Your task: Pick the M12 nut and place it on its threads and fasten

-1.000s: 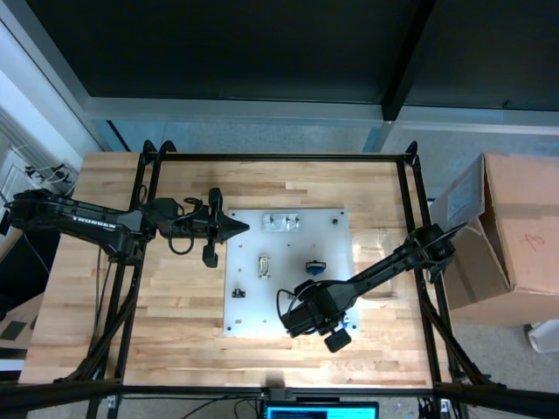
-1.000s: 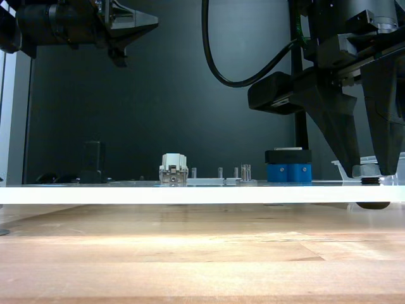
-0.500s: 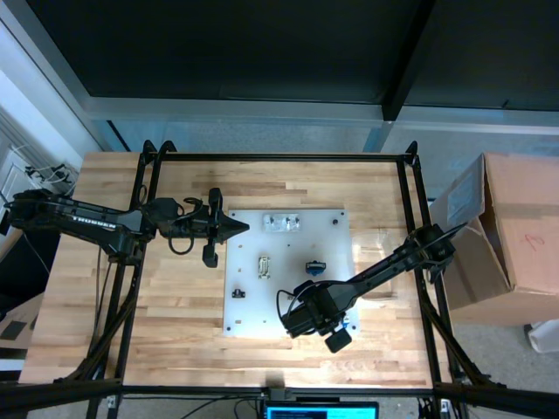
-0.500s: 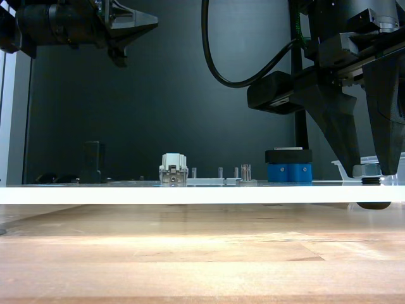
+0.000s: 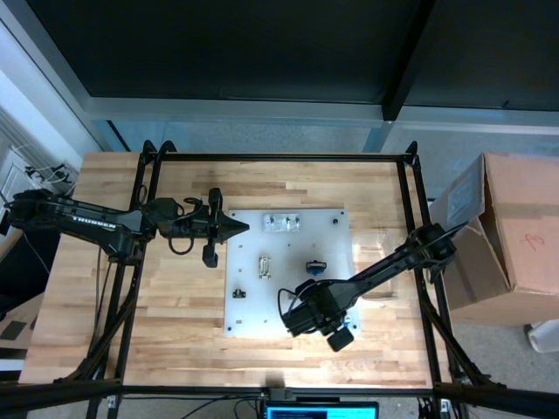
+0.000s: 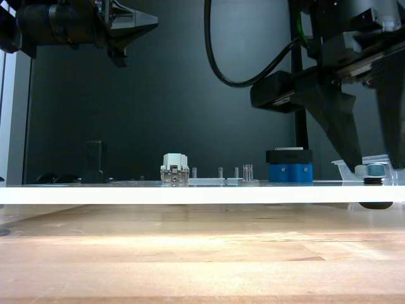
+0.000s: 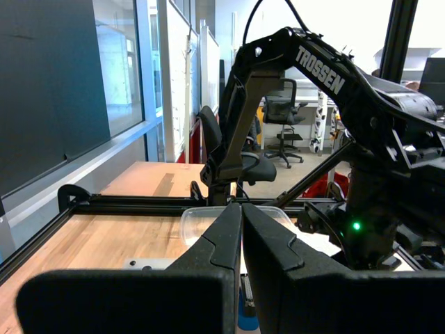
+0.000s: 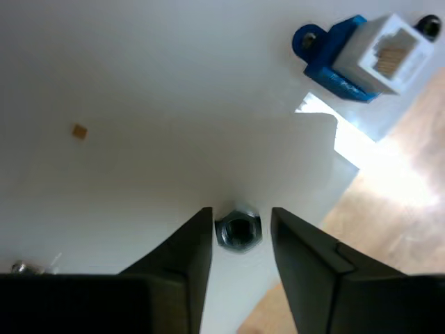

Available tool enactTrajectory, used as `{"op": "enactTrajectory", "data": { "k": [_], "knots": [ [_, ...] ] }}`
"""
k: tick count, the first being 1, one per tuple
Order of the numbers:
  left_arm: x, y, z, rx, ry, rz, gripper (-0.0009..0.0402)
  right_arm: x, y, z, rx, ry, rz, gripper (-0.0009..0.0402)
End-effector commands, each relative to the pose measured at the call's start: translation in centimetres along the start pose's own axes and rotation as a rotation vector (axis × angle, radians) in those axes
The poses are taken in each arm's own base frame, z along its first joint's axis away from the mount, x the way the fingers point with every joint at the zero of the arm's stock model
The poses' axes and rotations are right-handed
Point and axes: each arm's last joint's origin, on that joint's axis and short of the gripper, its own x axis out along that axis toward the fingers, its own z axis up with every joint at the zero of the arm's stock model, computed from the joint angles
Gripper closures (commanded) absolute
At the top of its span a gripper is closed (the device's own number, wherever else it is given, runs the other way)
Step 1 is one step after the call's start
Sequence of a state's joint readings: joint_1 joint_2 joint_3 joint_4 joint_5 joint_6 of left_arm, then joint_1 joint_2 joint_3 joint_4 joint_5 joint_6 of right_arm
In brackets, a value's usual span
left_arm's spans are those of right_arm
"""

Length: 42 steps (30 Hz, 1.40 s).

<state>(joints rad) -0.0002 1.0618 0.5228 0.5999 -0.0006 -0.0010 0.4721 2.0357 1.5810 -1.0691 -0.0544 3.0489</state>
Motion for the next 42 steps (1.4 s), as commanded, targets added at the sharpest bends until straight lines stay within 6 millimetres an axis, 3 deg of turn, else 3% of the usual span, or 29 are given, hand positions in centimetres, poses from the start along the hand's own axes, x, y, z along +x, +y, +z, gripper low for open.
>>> {"op": "enactTrajectory", "data": {
  "k": [1,9,14,20,29,42],
  "knots": [
    [0.0,0.0,0.0,0.000,0.000,0.000,0.0393,-0.5,0.0,0.0,-0.003,0.020,0.002,0.0244],
    [0.0,0.0,0.0,0.000,0.000,0.000,0.0393,-3.1,-0.3,0.7,-0.090,0.087,0.013,0.0216],
    [0.0,0.0,0.0,0.000,0.000,0.000,0.0393,-5.1,-0.4,1.4,-0.342,0.118,0.043,0.0216],
    [0.0,0.0,0.0,0.000,0.000,0.000,0.0393,-6.4,-0.5,2.2,-0.521,0.116,0.054,0.0223],
    [0.0,0.0,0.0,0.000,0.000,0.000,0.0393,-6.4,-0.6,2.6,-1.028,0.078,0.068,0.0231],
    [0.0,0.0,0.0,0.000,0.000,0.000,0.0393,-6.5,-0.6,2.2,-2.074,0.058,0.151,0.0236]
  ]
}}
